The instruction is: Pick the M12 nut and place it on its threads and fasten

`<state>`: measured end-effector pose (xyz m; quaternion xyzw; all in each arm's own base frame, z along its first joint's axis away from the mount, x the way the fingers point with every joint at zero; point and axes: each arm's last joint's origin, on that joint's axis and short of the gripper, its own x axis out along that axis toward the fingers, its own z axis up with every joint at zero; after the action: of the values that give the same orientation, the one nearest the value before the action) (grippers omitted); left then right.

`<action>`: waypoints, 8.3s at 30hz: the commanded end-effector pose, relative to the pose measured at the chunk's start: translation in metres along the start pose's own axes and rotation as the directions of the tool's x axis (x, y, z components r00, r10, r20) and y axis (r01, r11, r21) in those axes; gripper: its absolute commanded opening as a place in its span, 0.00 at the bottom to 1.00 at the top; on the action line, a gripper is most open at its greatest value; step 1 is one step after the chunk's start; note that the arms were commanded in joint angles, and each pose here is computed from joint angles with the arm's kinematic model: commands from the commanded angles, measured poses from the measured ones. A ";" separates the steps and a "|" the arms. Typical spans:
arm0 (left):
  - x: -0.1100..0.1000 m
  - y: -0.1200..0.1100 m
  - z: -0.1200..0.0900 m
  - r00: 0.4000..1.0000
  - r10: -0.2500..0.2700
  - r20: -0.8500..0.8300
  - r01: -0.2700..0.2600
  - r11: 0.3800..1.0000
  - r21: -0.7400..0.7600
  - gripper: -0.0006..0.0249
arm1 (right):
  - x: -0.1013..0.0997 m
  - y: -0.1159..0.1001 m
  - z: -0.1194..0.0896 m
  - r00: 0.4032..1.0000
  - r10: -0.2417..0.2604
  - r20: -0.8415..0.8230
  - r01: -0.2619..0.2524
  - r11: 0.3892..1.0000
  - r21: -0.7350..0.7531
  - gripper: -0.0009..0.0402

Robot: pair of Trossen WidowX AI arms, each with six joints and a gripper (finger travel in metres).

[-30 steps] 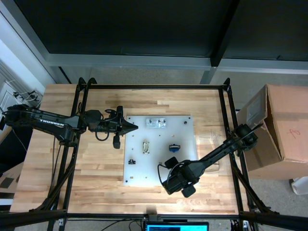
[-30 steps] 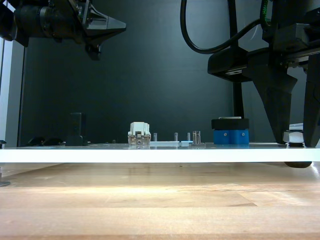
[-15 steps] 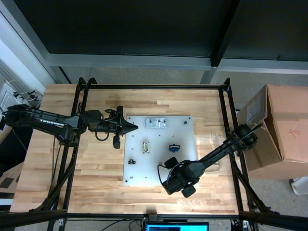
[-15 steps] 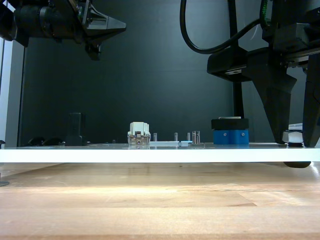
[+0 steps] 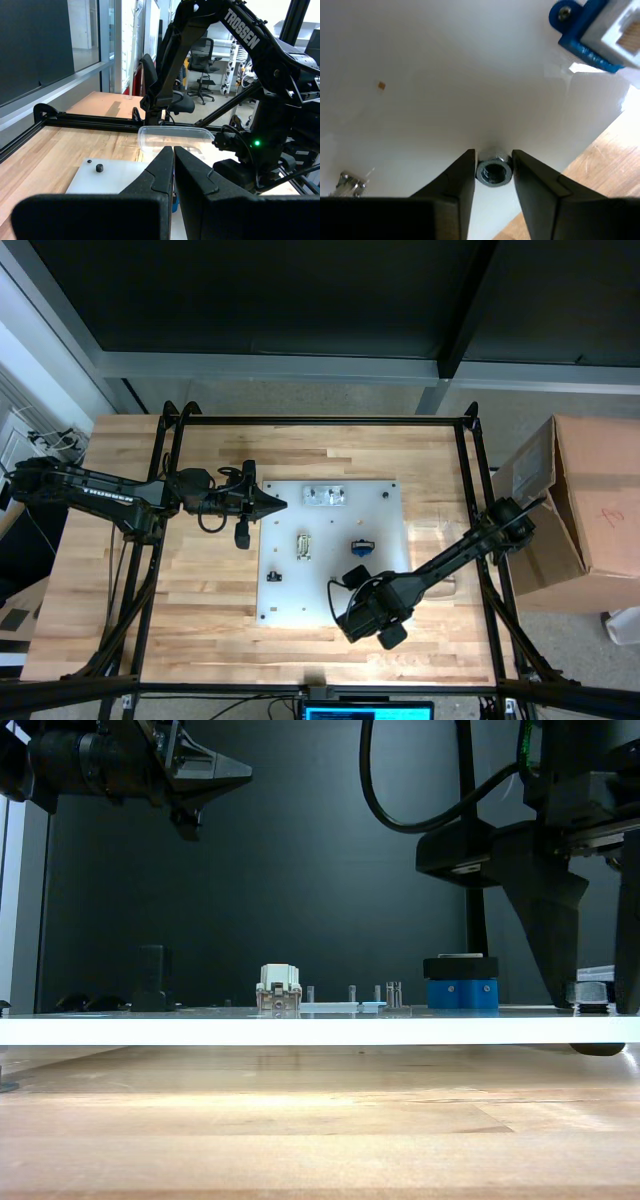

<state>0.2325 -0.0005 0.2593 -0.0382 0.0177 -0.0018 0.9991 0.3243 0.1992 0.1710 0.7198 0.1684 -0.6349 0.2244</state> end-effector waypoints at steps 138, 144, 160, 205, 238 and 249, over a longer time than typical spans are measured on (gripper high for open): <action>0.000 0.000 0.000 1.000 0.000 0.000 0.000 1.000 0.000 0.02 | -0.014 0.009 0.011 0.999 -0.032 -0.013 -0.034 -0.827 -0.561 0.02; 0.000 0.000 0.000 1.000 0.000 0.000 0.000 1.000 0.000 0.02 | -0.018 0.008 0.012 0.997 -0.082 -0.017 -0.077 -0.819 -0.569 0.02; 0.000 0.000 0.000 1.000 0.000 0.000 0.000 1.000 0.000 0.02 | -0.010 0.009 0.014 1.000 -0.005 -0.019 -0.015 -0.808 -0.589 0.02; 0.000 0.000 0.000 1.000 0.000 0.000 0.000 1.000 0.000 0.02 | -0.021 0.012 0.008 0.997 -0.027 -0.070 -0.064 -0.800 -0.596 0.02; 0.000 0.000 0.000 1.000 0.000 0.000 0.000 1.000 0.000 0.02 | -0.039 -0.002 0.001 0.995 -0.061 -0.084 -0.072 -0.990 -0.123 0.11; 0.000 0.000 0.000 1.000 0.000 0.000 0.000 1.000 0.000 0.02 | -0.017 -0.005 -0.009 0.995 -0.059 -0.086 -0.053 -0.996 0.071 0.33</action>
<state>0.2325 -0.0005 0.2592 -0.0382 0.0179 -0.0018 0.9991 0.3251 0.2084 0.1908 0.2216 -0.6045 -0.2174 -0.7336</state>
